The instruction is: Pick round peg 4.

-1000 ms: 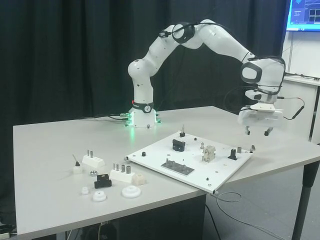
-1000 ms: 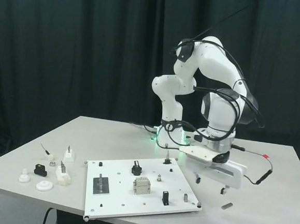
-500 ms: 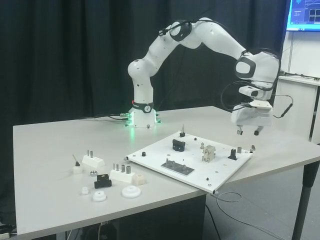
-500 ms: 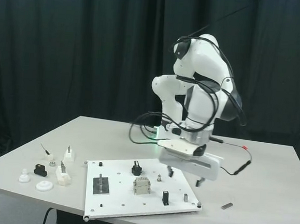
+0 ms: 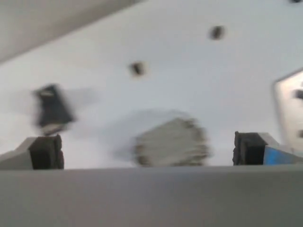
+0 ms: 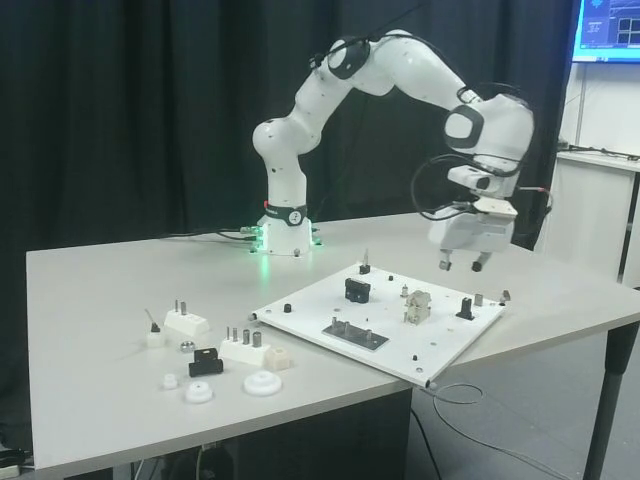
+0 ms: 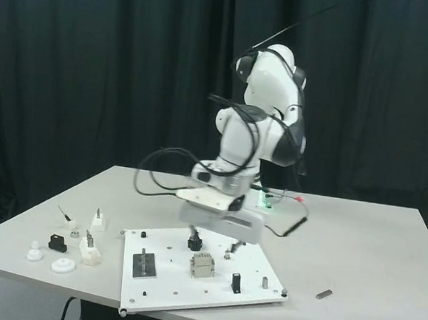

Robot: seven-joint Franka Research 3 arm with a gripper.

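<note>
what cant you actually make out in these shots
- Which piece is round peg 4: parts on the white board are too small in both room views.
- Wrist view: motion blur smears the grey lump and black block; unidentifiable.
- Second room view: the hand is blurred, hiding parts behind it.

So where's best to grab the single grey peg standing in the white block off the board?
Probably its bare upper shaft: the peg stands upright with its lower end sunk in the white block, so the open gripper should come straight down from above, one finger on each side.
</note>
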